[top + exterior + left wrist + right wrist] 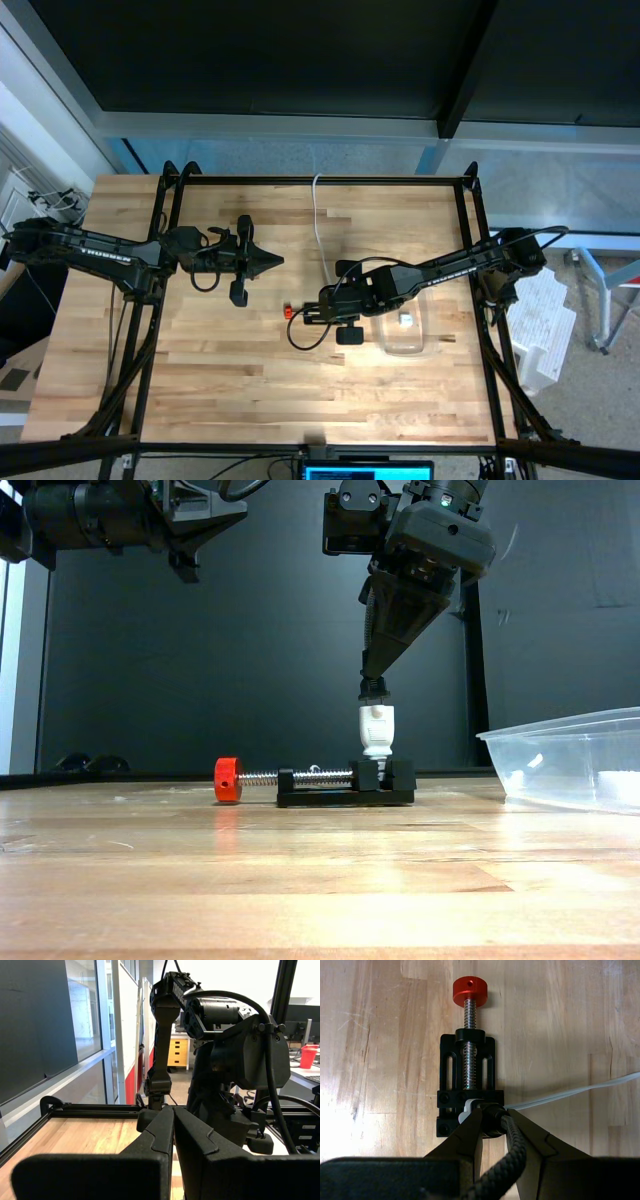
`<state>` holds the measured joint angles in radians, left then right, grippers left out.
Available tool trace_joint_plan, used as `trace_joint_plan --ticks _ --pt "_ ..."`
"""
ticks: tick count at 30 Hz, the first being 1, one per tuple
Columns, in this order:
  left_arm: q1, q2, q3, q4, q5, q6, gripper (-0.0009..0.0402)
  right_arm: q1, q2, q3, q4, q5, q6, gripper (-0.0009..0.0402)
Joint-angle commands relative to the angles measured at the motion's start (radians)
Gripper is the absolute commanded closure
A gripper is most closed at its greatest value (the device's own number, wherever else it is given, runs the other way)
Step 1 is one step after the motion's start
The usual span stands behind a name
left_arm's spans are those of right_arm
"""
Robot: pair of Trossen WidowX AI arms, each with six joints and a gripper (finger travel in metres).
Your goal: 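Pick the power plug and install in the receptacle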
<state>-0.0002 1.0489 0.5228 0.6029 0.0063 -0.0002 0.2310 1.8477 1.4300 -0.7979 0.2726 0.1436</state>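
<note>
The receptacle (376, 730), a small white socket, stands upright in a black vise (345, 784) with a red knob (228, 779). The power plug (373, 689), tiny and black with a braided black cord, sits right on top of it, touching. My right gripper (373, 680) points straight down, shut on the power plug (492, 1121); only a sliver of the receptacle (467, 1106) shows under its fingers (470, 1132). How deep the plug is seated cannot be told. My left gripper (272, 261) hovers high at the left, shut and holding nothing, its fingers (160, 1127) pressed together.
A clear plastic tray (418, 343) lies just right of the vise (325, 305), with a small white piece (407, 319) inside. A white cable (320, 230) runs from the vise toward the far edge. A black frame (320, 181) borders the table.
</note>
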Motion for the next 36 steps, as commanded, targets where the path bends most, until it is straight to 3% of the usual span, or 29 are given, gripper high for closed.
trace_joint_plan --ticks 1,34,36 --pt "0.000 0.000 0.000 0.000 0.000 0.000 0.0393 0.000 0.005 -0.008 -0.005 -0.013 0.006 0.0393" --pt "0.000 0.000 0.000 0.000 0.000 0.000 0.0393 0.014 -0.029 -0.084 0.086 0.002 0.032 0.0393" --pt "0.000 0.000 0.000 0.000 0.000 0.000 0.0393 0.019 -0.037 -0.093 0.097 0.023 0.031 0.0393"
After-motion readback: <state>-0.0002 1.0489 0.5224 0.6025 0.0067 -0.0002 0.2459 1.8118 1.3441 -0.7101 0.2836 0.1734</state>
